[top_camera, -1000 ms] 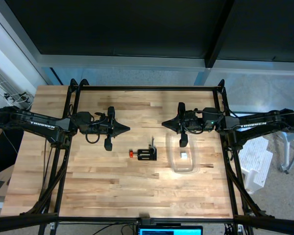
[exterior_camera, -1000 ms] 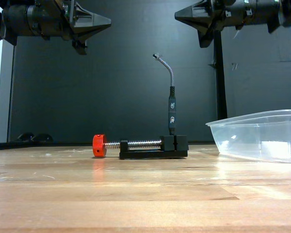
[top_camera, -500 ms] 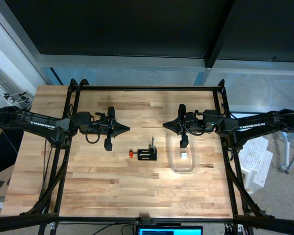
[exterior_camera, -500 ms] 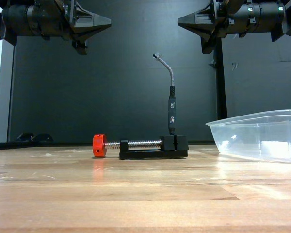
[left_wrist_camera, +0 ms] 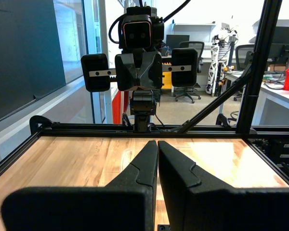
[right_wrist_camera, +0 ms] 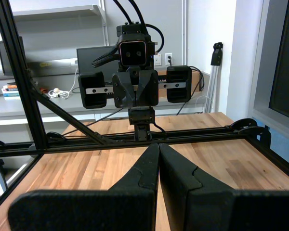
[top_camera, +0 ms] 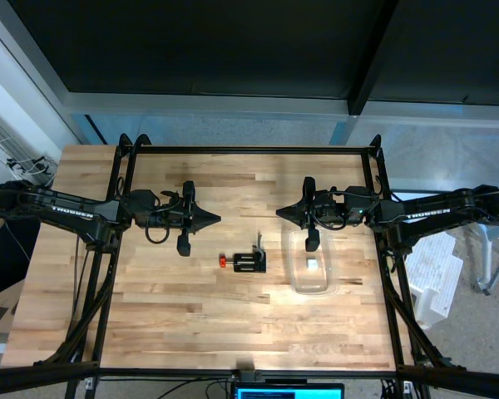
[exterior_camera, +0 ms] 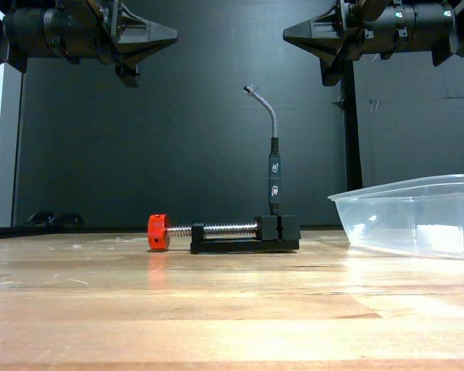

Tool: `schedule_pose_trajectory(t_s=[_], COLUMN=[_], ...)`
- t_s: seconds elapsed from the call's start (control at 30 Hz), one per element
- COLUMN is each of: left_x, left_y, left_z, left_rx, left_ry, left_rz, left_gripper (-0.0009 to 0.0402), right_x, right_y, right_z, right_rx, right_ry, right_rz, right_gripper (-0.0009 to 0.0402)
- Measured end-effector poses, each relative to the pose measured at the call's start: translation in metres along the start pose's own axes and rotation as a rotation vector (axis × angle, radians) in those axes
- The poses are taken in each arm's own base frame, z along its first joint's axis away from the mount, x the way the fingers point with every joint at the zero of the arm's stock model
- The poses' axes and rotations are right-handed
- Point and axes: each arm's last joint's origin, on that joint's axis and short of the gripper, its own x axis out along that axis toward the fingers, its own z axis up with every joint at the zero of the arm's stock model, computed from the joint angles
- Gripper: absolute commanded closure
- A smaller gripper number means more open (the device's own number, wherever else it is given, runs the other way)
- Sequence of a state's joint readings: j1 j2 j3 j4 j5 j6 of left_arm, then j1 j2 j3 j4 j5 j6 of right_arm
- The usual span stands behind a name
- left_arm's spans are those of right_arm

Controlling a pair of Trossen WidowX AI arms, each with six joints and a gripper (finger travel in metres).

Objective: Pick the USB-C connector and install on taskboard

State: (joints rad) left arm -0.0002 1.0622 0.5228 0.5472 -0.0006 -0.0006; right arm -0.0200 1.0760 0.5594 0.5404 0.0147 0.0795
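Note:
The black USB-C connector (exterior_camera: 273, 176) stands upright on the tab held in the black vise (exterior_camera: 244, 233) with its red knob (exterior_camera: 158, 232), free of any grip. Its grey braided cable (exterior_camera: 268, 109) rises and curls left above it. My right gripper (exterior_camera: 288, 33) hovers high over the table, right of the vise, shut with nothing between its fingers (right_wrist_camera: 159, 147). My left gripper (exterior_camera: 174, 35) hangs high on the left, shut and empty (left_wrist_camera: 157, 144). In the high view the vise (top_camera: 248, 262) sits between both grippers, left gripper (top_camera: 218, 219) and right gripper (top_camera: 278, 212).
A clear plastic tray (exterior_camera: 417, 215) stands right of the vise, with a white block (top_camera: 313, 263) inside it. A black frame rail (top_camera: 249, 150) borders the far edge of the wooden table. A dark post (exterior_camera: 349, 131) rises behind the tray.
The right arm drew back slightly to the right between the earliest frame and half a second ago, then held still. The connector and left arm have not moved.

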Motion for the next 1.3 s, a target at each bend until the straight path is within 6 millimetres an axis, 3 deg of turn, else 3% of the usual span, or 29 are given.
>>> schedule_pose_trajectory(t_s=[1.3], left_x=[-0.0001], left_y=[0.0], left_z=[0.0], left_rx=[0.0], left_ry=[0.0], left_rz=[0.0], left_gripper=[0.0393], right_x=[0.0002], right_y=[-0.0002], right_z=[-0.0023], right_rx=[-0.003], right_ry=[0.023], right_rz=[-0.002], right_gripper=[0.0393])
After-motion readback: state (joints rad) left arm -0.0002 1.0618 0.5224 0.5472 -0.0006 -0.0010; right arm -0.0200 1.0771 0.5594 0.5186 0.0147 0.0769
